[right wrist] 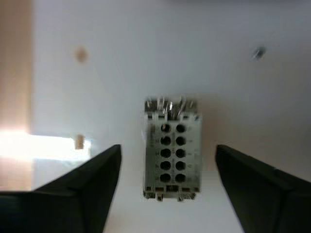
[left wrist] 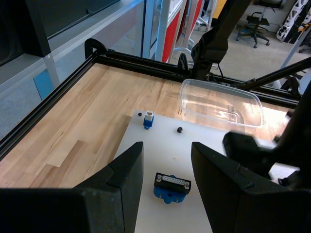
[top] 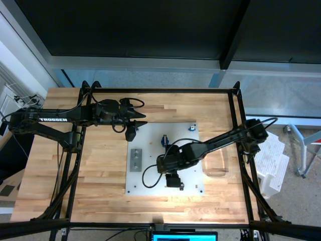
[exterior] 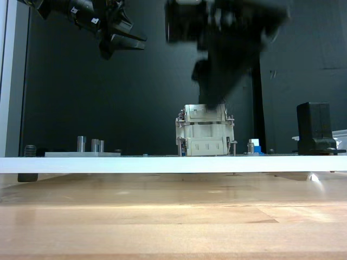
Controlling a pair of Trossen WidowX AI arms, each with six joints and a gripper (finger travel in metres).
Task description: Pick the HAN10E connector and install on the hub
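— Where is the HAN10E connector [right wrist: 171, 145]?

— Directly below the right gripper [right wrist: 167, 150], between its two black wedge-shaped fingers [right wrist: 87, 189] and touching neither. The jaws stand wide apart, released, with nothing in their grasp.

— What does it look like?

— It is a small boxy block of matte grey-beige plastic. Its face has two rows of round holes, and there are silvery metal bits at the ends. In the low view it stands upright on a matching beige socket [exterior: 205, 145] on the hub [top: 150, 145], a smooth, flat white square plate with screw holes.

— What else is near that gripper?

— Toward the left arm's side lies a flat grey block [top: 136, 159] with short upright pegs. Beyond the gripper sits a blue part [top: 164, 139]. Back along its own arm there is a clear plastic tray [top: 218, 163] with rounded corners, resting on the planked wooden table [top: 100, 170].

— And the left gripper [left wrist: 165, 160]?

— It hangs high over the plate's far corner on its own side, well apart from the connector. Its angular black fingers are spread and empty. Ahead of it on the plate is a small blue-and-white piece [left wrist: 148, 119].
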